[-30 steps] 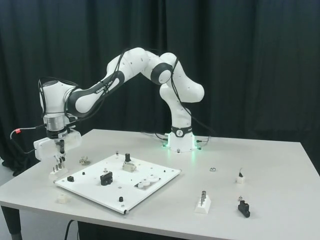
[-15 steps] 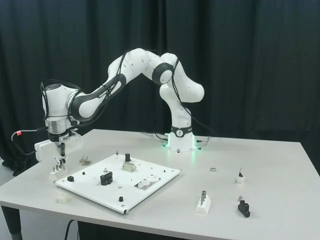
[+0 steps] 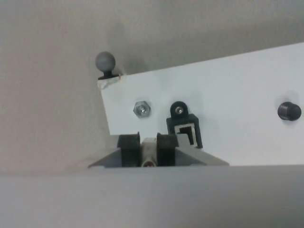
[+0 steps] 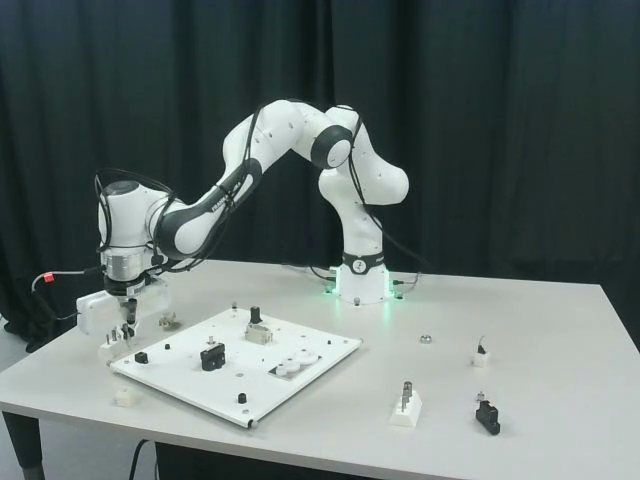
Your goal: Insert Ethernet.
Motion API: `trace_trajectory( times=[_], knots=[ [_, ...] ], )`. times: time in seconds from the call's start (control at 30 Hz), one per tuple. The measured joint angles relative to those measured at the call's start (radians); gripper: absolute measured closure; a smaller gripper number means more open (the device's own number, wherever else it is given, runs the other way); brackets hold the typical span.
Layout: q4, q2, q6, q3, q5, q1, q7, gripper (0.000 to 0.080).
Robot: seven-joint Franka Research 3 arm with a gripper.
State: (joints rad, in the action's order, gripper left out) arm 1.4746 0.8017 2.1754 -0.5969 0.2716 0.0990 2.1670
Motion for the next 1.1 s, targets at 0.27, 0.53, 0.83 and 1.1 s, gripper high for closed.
trace_trajectory(
  times=[0.27,0.53,0.83,1.1],
  knots=[
    [0.041,-0.015,0.045,0.01,-0.06,-0.015,0.032,0.0734],
    [0.085,-0.043,0.077,0.026,-0.1,-0.016,0.046,0.0734],
    [0.144,-0.077,0.121,0.032,-0.111,-0.018,0.047,0.0735],
    [0.191,-0.094,0.173,0.033,-0.12,-0.029,0.043,0.0735]
  ],
)
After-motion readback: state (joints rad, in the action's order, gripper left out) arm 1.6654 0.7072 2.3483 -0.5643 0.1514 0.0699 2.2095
